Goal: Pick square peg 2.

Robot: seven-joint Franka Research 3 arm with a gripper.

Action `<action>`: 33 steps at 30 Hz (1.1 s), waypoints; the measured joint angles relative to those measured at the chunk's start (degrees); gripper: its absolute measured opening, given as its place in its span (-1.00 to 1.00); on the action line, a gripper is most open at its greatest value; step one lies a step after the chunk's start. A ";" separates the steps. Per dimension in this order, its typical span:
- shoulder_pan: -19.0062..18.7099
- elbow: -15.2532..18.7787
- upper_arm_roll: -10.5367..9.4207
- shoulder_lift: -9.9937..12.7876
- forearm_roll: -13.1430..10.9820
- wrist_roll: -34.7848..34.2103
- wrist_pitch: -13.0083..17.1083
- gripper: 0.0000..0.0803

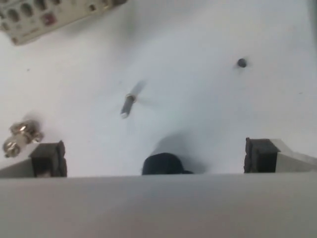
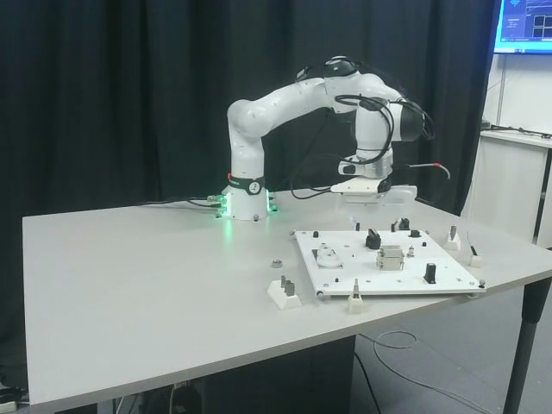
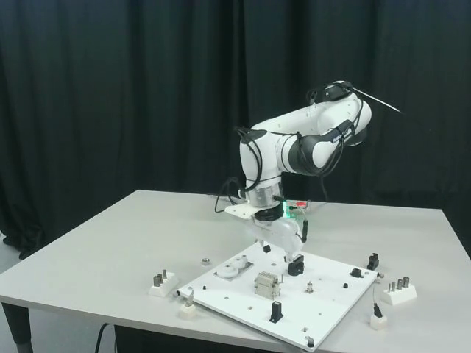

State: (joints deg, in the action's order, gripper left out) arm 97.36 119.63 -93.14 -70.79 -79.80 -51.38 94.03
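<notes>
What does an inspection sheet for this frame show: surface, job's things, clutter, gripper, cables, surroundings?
Surface: grey table with a white board on it.
Job's things: peg holder and second holder beside the board; which holds square peg 2 cannot be told.
Clutter: small ring on the table.
Gripper: gripper open above the board, holding nothing.
Cables: arm cable; base cables.
Surroundings: black curtain, screen.

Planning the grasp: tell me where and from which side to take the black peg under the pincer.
Grip the black peg by its upper part, coming straight down from above. It stands upright on the white board, and the open pincer hangs over it with a finger on either side.
</notes>
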 joint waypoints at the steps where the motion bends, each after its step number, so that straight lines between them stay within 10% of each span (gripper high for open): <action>1: -0.04 -0.17 0.00 0.00 -0.12 -0.20 -0.02 0.99; 33: -1.05 -4.82 1.69 0.00 1.32 -2.26 -2.38 0.99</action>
State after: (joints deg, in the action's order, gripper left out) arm 96.31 114.81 -91.45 -70.78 -78.48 -53.64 91.64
